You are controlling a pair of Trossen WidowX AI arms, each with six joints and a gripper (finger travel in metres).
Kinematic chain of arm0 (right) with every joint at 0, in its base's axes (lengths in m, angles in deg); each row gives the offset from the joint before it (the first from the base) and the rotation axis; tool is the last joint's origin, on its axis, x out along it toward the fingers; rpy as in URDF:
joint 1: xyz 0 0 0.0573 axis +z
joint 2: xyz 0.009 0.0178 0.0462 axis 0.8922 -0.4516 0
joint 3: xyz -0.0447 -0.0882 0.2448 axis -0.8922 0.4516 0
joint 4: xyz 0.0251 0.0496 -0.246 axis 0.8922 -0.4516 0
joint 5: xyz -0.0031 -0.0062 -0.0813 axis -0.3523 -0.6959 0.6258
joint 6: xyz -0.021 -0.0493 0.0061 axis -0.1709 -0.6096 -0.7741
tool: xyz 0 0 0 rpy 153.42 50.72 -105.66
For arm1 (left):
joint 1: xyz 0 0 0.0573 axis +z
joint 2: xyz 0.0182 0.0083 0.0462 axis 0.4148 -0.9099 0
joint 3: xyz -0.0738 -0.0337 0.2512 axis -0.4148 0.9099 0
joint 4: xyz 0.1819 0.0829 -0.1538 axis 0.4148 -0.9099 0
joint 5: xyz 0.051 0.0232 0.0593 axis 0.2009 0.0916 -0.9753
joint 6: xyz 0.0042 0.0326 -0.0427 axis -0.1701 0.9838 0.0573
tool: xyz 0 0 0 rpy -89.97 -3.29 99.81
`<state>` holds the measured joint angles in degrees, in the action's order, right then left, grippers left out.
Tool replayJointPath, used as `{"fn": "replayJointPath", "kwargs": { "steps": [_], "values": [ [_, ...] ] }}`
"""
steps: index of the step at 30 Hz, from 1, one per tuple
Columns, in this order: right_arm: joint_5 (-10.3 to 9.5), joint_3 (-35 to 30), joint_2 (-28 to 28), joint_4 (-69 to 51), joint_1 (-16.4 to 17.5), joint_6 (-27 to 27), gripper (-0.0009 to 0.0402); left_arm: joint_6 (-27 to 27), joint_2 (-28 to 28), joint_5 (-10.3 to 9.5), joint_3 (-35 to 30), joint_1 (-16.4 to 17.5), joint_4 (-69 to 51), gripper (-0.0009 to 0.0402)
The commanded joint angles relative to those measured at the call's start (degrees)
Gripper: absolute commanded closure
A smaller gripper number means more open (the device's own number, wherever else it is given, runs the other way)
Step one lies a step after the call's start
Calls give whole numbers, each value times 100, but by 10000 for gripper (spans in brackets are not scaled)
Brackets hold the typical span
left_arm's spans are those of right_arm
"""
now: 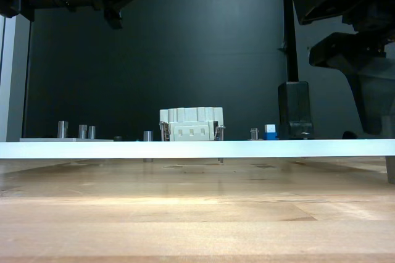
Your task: Remove the 16mm bar from the taskboard and place in the container
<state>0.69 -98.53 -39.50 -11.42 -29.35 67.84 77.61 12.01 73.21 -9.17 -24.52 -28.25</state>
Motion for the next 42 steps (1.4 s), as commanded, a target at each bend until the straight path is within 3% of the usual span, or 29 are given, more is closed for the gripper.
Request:
{"fn": "replayJointPath", "kwargs": {
  "steps": [1, 26, 42],
  "values": [
    [-4, 61, 2, 181, 2, 2, 193, 0, 0, 0, -2, 0, 2, 393],
    [-7, 59, 61, 184, 7, 0, 393, 0, -2, 0, -2, 2, 0, 393],
    [4, -76, 610, -173, -7, 0, 387, 0, -2, 0, -2, 2, 0, 393]
  ]
}}
